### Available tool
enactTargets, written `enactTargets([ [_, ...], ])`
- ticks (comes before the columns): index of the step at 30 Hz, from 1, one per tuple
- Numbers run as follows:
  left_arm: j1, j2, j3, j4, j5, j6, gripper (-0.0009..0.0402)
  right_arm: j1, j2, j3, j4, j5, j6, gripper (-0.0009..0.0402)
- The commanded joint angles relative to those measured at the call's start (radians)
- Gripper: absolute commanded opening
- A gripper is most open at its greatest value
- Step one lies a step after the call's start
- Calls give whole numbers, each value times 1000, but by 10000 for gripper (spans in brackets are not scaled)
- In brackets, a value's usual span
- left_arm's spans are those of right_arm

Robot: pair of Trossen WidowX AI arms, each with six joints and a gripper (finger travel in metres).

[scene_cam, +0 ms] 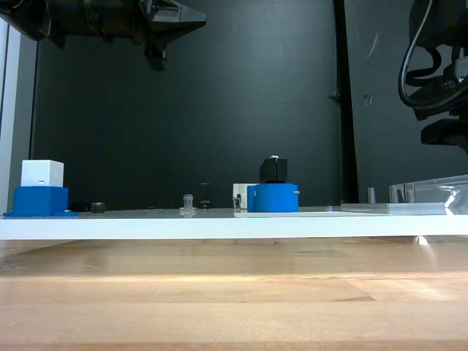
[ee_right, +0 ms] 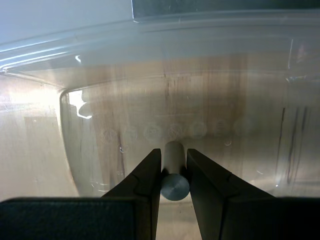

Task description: Pick the 16mm cylinder and install on the taskboard

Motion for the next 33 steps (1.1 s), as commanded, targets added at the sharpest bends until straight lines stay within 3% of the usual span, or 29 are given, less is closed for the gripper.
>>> enactTargets([
  [1, 0, 0, 0, 0, 0, 0, 0, 0, 0, -3, 4, 0, 0, 0],
  [27, 0, 0, 0, 0, 0, 0, 0, 0, -6, -16, 24, 0, 0, 1],
  [33, 0, 0, 0, 0, 0, 0, 0, 0, -7, -16, 24, 0, 0, 26],
])
